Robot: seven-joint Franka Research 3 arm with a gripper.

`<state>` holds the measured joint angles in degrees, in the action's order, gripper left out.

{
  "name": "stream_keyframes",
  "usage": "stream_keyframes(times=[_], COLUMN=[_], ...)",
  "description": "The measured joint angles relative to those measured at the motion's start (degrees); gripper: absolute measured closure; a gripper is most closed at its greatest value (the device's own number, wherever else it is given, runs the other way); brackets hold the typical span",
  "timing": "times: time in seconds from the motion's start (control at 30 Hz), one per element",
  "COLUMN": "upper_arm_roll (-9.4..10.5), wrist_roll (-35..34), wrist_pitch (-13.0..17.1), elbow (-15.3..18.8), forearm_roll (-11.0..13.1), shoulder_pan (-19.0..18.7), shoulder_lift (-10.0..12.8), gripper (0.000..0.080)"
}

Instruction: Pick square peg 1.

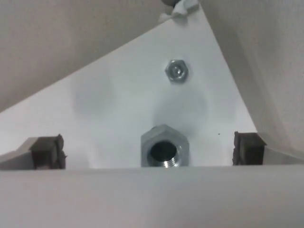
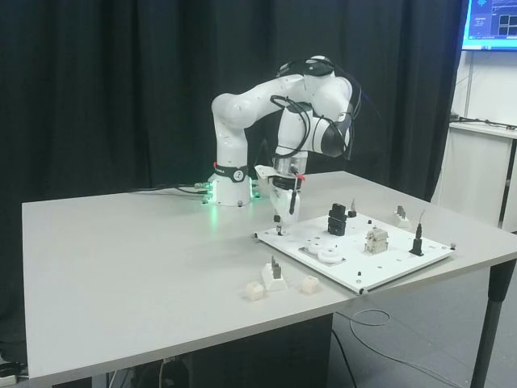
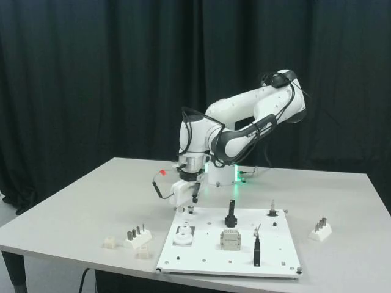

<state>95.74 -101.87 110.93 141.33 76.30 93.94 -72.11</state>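
On the grey tabletop (image 3: 79, 207), a small white holder with upright grey pegs (image 3: 137, 237) is sitting at about eight o'clock from the white assembly board (image 3: 244, 259); which of these is square peg 1 cannot be told. Moving rightward, the white arm (image 3: 244, 122) is reaching down so that its jaws (image 1: 147, 152) are hovering over the board's near corner, spread wide apart and gripping nothing. Between the fingertips (image 1: 46, 152), the wrist view is showing a large threaded nut (image 1: 164, 148) and, beyond it, a smaller nut (image 1: 177, 71).
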Motion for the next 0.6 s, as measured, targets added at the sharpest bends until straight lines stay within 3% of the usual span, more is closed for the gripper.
stream_keyframes(times=[0.13, 0.17, 0.6], upper_arm_roll=[-0.71, -0.85, -1.98], wrist_roll=[0.0, 0.0, -0.1], wrist_pitch=[0.0, 0.0, 0.1], elbow=[0.0, 0.0, 0.1], forearm_roll=[-0.8, -0.9, -1.7], shoulder_pan=[-0.1, -0.1, -0.1], shoulder_lift=[0.0, 0.0, 0.1], gripper=[0.0052, 0.0005, 0.0003])
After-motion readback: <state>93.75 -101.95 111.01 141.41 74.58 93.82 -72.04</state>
